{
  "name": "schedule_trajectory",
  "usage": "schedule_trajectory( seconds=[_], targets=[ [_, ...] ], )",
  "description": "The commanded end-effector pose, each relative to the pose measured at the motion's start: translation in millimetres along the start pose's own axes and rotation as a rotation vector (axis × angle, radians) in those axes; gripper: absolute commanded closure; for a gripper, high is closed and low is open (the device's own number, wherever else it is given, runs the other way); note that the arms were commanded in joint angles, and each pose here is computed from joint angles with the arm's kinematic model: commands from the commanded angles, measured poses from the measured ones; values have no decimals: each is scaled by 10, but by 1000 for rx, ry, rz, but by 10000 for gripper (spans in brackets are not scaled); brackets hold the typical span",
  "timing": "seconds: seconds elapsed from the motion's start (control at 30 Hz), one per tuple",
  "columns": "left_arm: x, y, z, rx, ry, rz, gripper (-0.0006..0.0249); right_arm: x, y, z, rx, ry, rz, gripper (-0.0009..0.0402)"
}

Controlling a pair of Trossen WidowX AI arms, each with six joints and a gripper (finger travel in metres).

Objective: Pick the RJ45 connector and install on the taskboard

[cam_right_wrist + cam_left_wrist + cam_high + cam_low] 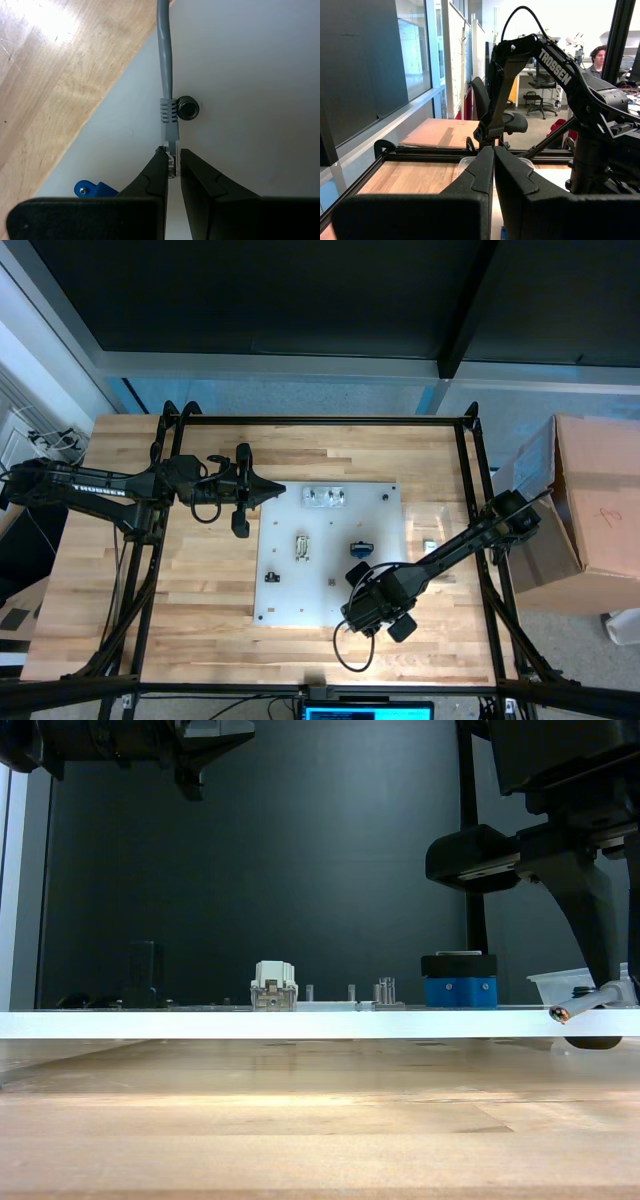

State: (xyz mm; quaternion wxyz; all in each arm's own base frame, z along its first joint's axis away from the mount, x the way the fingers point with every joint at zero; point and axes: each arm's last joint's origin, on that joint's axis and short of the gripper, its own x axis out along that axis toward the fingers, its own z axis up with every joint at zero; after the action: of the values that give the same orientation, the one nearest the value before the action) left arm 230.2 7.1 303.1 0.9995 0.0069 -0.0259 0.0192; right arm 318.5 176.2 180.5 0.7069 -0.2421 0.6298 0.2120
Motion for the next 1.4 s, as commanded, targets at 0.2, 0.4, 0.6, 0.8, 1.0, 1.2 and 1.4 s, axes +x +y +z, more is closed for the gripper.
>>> schedule_trajectory(
  seconds=[0.2, 0.4, 0.6, 0.8, 1.0, 1.2, 1.4],
  targets=[
    [1, 0, -1, 0, 0, 0, 243, -301, -9, -132, 49, -59, -23, 394],
    [1, 0, -1, 0, 0, 0, 243, -613, -8, -285, 133, -150, -31, 394],
    [1, 0, -1, 0, 0, 0, 243, -793, -31, -424, 263, -257, -59, 393],
    [6, 0, -7, 0, 3, 0, 243, -841, -124, -517, 457, -465, -122, 393],
    [4, 1, -3, 0, 0, 0, 243, -837, -229, -591, 616, -683, -223, 393],
    [4, -6, 4, -16, -7, -14, 243, -866, -437, -613, 713, -859, -277, 393],
    [29, -10, -21, -70, 2, -21, 243, -903, -743, -649, 801, -1035, -333, 394]
  ],
)
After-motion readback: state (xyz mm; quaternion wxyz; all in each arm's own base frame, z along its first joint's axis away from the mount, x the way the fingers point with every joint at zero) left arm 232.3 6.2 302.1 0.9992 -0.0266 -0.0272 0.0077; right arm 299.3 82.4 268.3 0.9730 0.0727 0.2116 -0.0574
